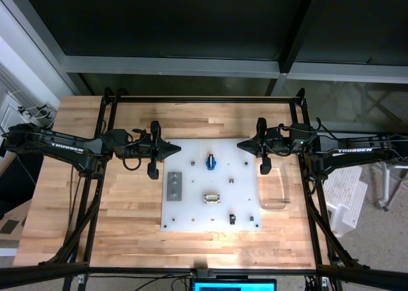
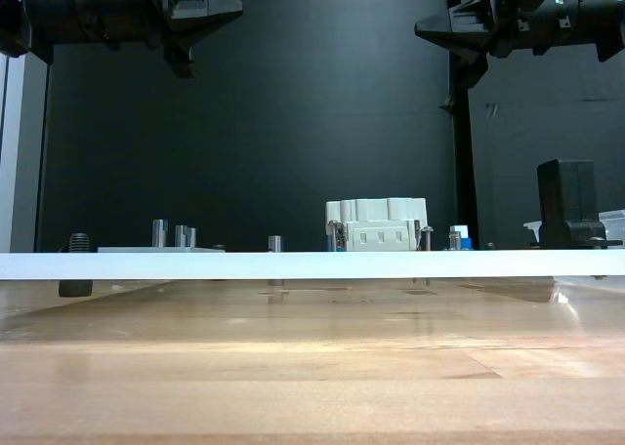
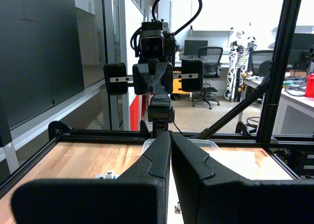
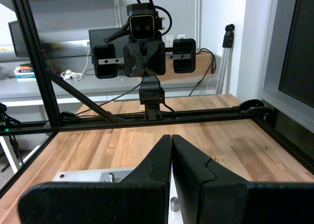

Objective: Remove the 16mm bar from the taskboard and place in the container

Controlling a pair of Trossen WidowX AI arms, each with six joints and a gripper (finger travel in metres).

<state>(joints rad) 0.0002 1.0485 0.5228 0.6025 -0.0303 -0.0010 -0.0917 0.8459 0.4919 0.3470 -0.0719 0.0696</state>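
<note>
A robotics lab: a black-framed wooden workbench (image 1: 127, 230) holds the taskboard (image 1: 191, 208) between the left arm (image 1: 57, 144) and right arm (image 1: 354, 150); beyond stand office chairs (image 3: 212, 72), monitors (image 3: 198, 47) and cluttered desks (image 4: 29, 91).

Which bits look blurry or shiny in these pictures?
Low view: the near table is blurred, and the edge of the taskboard glares white. High view: evenly lit; the left gripper and right gripper hang shut above the taskboard's far edge.

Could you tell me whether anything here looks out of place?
Nothing stands out. The large square white plastic taskboard lies flat, the small clear plastic container beside it; left end effector and right end effector hover shut over its far corners.
</note>
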